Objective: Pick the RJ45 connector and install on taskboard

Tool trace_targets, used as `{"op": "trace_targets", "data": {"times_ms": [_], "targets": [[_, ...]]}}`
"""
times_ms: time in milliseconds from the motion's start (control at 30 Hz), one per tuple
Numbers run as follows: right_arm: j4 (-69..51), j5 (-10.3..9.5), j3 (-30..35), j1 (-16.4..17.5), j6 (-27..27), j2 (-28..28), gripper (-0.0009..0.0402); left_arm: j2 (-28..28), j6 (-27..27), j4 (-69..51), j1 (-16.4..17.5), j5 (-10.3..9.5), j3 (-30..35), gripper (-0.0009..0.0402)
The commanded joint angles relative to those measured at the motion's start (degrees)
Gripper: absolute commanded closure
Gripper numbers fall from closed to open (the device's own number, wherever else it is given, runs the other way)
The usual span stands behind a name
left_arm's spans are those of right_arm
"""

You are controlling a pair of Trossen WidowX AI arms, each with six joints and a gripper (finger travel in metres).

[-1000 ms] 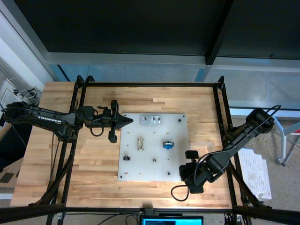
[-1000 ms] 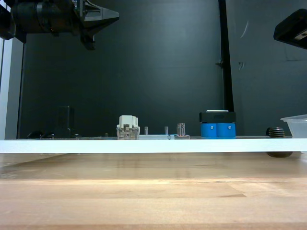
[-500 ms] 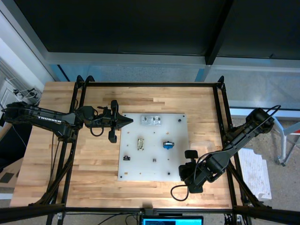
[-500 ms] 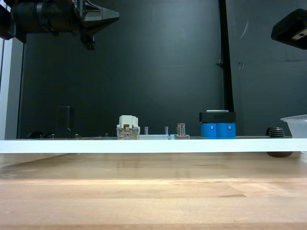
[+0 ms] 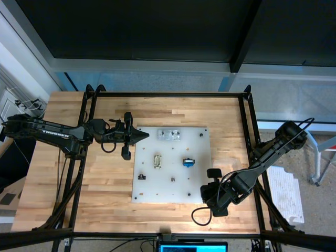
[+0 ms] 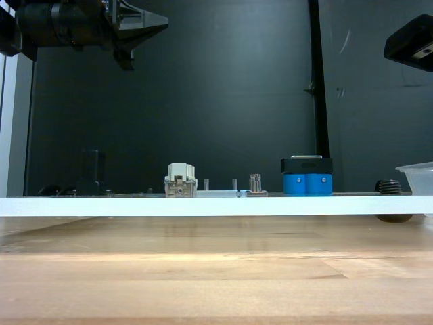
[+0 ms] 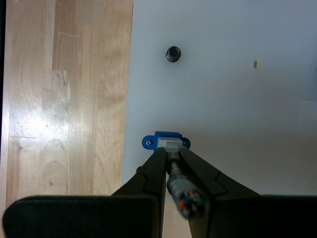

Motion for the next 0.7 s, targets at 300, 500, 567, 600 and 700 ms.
{"op": "trace_targets", "data": {"times_ms": [300,500,567,600,700], "targets": [[1.05,0.31,-0.85,0.00,-0.46,0.00,0.0387,0.00,0.02,0.02,0.00,0.02,0.02,0.0393],[3.06,-0.20,-2.23,0.00,-0.55,0.00,0.0391,0.00,0.00,0.02,0.00,0.02,0.02,0.0393],[3.23,-0.17,-2.45,0.00,-0.55,0.00,0.0391,0.00,0.00,0.02,0.02,0.00,0.02,0.0393],[3.26,-0.17,-2.56,0.00,-0.55,0.00,0.0391,0.00,0.00,0.02,0.02,0.00,0.02,0.0393],[3.37,-0.17,-2.97,0.00,-0.57,0.00,0.0391,0.00,0.00,0.02,0.02,0.02,0.02,0.0393]]}}
